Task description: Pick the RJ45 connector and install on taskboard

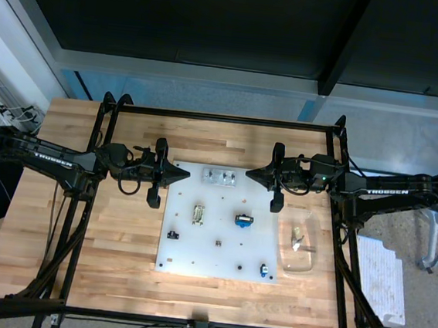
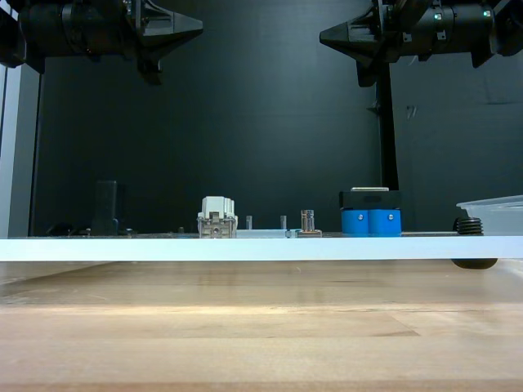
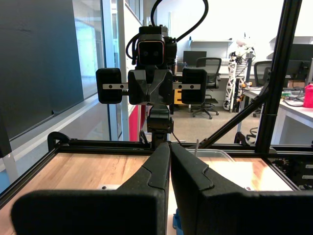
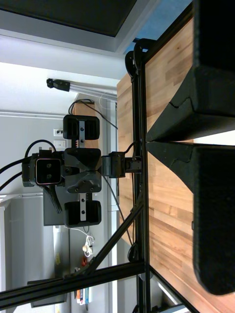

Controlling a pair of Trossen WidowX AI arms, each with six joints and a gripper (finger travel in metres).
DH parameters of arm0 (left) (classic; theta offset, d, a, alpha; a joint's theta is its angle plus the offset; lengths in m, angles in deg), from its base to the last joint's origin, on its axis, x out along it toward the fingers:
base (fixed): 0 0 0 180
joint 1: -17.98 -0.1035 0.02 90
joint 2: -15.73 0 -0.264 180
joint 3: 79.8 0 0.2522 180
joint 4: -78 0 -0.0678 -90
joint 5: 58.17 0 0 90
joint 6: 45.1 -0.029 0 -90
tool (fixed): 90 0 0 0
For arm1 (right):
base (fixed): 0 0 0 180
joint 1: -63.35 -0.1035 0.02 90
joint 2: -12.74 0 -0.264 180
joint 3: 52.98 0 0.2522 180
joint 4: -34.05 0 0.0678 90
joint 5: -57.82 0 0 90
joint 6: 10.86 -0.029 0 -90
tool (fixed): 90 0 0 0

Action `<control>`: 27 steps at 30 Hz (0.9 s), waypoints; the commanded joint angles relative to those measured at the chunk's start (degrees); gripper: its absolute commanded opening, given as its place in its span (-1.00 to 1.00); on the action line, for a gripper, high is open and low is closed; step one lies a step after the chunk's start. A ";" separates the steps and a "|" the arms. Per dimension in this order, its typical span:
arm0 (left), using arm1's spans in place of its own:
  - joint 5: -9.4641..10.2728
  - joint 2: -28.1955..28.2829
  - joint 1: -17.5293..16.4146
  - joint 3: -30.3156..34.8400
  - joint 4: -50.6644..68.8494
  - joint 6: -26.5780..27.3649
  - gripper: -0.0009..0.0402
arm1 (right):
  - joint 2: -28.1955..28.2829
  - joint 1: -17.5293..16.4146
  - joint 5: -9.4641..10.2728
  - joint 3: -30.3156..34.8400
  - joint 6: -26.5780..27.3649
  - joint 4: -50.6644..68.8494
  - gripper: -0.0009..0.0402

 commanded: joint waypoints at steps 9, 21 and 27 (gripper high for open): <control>0.00 0.00 0.00 0.00 -0.02 -0.02 -0.96 | 0.00 -0.02 0.00 0.02 -0.02 -0.04 -0.96; 0.00 0.00 0.00 0.00 -0.02 -0.02 -0.96 | -0.57 -0.11 1.27 0.02 -1.66 1.44 -0.96; 0.00 0.00 -0.02 0.00 -0.02 0.00 -0.96 | -2.95 -0.13 0.98 2.25 -1.60 11.02 -0.96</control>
